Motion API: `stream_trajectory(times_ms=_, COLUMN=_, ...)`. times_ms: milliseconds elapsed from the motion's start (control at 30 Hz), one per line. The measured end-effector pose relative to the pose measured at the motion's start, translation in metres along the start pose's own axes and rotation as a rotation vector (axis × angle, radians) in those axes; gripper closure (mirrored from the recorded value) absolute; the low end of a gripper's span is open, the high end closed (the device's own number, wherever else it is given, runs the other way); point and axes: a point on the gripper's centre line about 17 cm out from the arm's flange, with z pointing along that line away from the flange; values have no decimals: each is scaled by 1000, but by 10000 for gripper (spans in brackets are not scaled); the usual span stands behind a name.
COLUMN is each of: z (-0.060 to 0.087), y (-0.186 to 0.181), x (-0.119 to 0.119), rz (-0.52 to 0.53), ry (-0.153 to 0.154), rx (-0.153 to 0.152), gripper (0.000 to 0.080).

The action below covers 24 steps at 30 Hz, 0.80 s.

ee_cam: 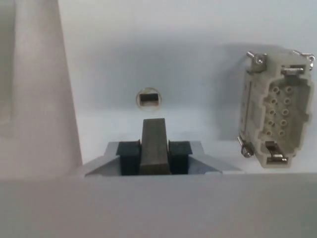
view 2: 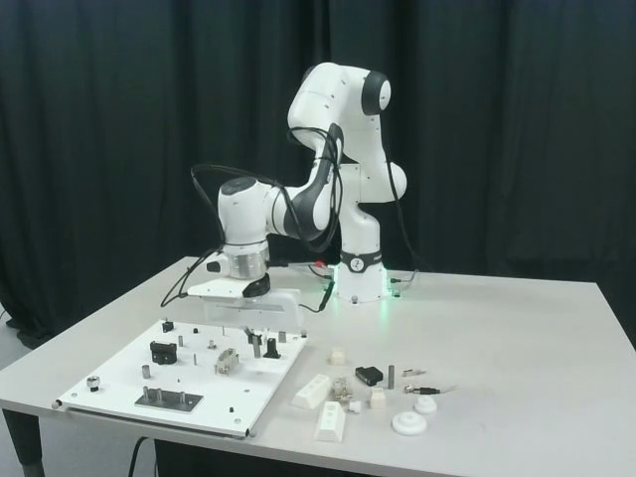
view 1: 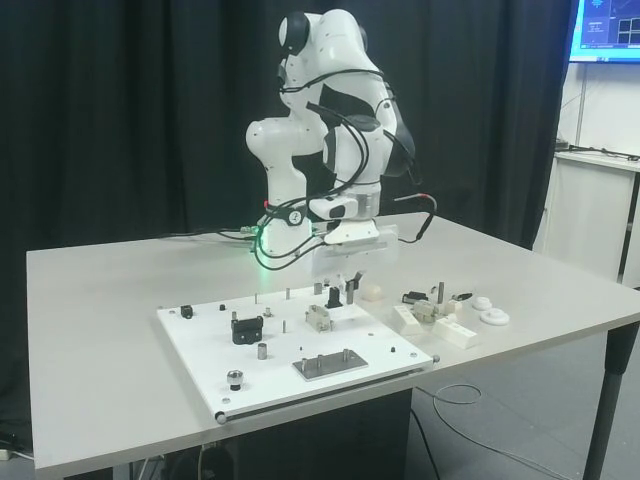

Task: Place square peg 3.

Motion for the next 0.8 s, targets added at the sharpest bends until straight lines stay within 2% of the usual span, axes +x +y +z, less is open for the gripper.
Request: stream_trajectory(times_ms=800, z=-4, y=0, x=0, rz=7, ry=5, rx=2, gripper=689)
